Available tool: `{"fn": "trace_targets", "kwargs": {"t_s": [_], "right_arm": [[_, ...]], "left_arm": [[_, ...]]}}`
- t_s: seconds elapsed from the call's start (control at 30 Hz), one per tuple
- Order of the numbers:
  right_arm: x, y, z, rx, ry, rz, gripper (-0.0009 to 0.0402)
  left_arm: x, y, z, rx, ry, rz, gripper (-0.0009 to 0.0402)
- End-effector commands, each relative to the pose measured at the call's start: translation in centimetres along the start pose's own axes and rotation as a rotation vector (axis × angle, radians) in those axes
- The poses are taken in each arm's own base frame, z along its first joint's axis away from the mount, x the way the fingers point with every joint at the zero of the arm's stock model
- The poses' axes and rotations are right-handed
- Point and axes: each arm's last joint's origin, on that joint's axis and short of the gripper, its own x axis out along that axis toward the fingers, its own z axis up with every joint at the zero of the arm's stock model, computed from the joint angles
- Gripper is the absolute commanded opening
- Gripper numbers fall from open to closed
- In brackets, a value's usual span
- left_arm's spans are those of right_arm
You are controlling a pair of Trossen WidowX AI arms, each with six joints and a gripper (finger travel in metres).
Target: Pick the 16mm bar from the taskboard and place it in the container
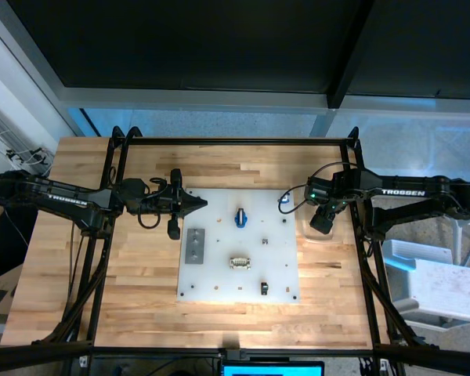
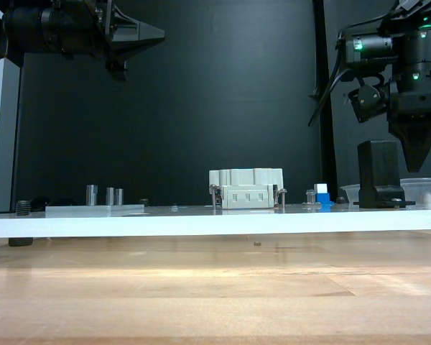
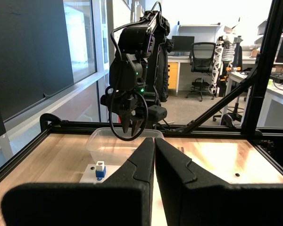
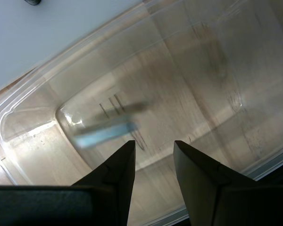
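Over container [image 4: 203,70], right hand [image 4: 153,143] parted, empty; left hand [image 3: 154,141] over taskboard [image 1: 219,274].

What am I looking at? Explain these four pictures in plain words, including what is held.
These are two robot arms at the sides of a wooden table, each ending in a two-fingered gripper. One picture looks down from above, and one looks level along the tabletop. The other two come from cameras on the arms' wrists. On the table lies a white board carrying a grey block, a blue piece and a connector. Beside it sits a clear tray. The left gripper hangs shut and empty over the board's far left corner. The right gripper hangs open above the tray, holding nothing. Inside the tray its camera shows a blurred short rod, apparently the bar.
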Motion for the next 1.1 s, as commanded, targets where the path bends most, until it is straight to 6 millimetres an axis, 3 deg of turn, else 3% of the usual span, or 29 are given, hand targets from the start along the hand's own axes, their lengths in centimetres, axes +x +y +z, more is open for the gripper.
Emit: {"fn": "trace_targets", "kwargs": {"t_s": [0.03, 0.47, 1.1], "right_arm": [[0.02, 0.02, 0.02, 0.001, -0.001, 0.000, 0.0133], [0.02, 0.02, 0.03, -0.001, -0.002, -0.001, 0.0178], [0.01, 0.07, 0.19, 0.001, -0.018, 0.003, 0.0177]], "left_arm": [[0.01, 0.00, 0.00, 0.000, 0.000, 0.000, 0.0000], [0.01, 0.00, 0.00, 0.000, 0.000, 0.000, 0.0000], [0.00, 0.01, 0.01, 0.000, 0.000, 0.000, 0.0000]]}}
